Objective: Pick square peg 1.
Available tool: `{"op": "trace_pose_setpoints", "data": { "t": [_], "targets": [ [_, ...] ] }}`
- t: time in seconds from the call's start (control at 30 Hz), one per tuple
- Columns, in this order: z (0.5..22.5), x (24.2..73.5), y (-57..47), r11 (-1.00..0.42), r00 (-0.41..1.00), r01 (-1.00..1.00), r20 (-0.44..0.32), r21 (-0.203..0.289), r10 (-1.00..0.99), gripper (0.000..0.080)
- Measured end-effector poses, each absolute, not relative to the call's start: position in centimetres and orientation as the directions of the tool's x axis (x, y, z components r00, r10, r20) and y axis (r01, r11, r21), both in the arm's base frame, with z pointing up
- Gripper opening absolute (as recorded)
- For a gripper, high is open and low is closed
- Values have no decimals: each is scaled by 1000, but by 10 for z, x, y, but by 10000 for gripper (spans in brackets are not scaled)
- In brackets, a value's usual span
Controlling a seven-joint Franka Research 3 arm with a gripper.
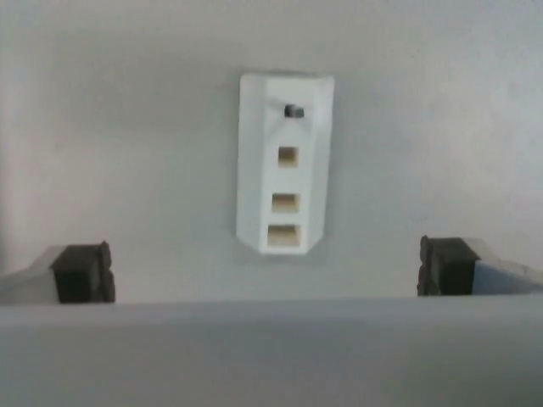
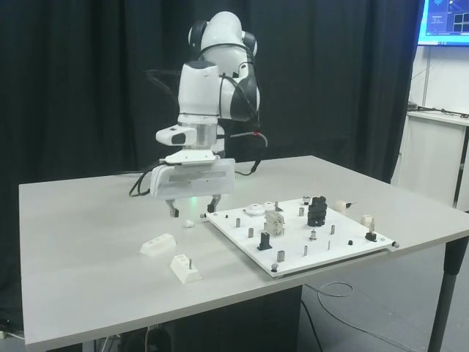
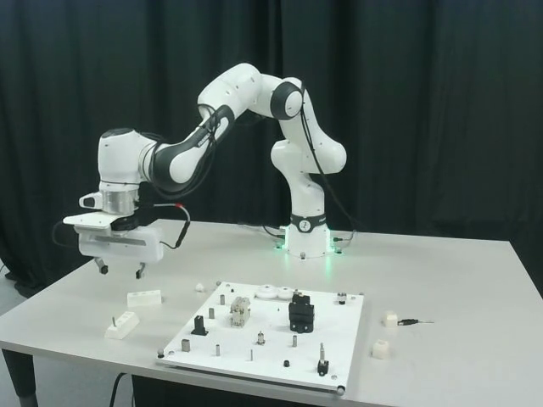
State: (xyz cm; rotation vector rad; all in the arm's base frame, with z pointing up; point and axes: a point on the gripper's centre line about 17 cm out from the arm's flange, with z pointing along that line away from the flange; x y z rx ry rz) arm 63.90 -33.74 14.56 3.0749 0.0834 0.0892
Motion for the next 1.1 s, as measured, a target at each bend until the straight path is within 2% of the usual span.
{"op": "trace_pose_setpoints", "data": {
  "t": [0.33,0.8,1.1],
  "targets": [
    [128,656,-335,-999,993,10,113,35,14,800],
    [121,691,-337,-995,988,63,134,78,73,800],
    [114,697,-346,-991,988,83,120,102,95,800]
  ]
}}
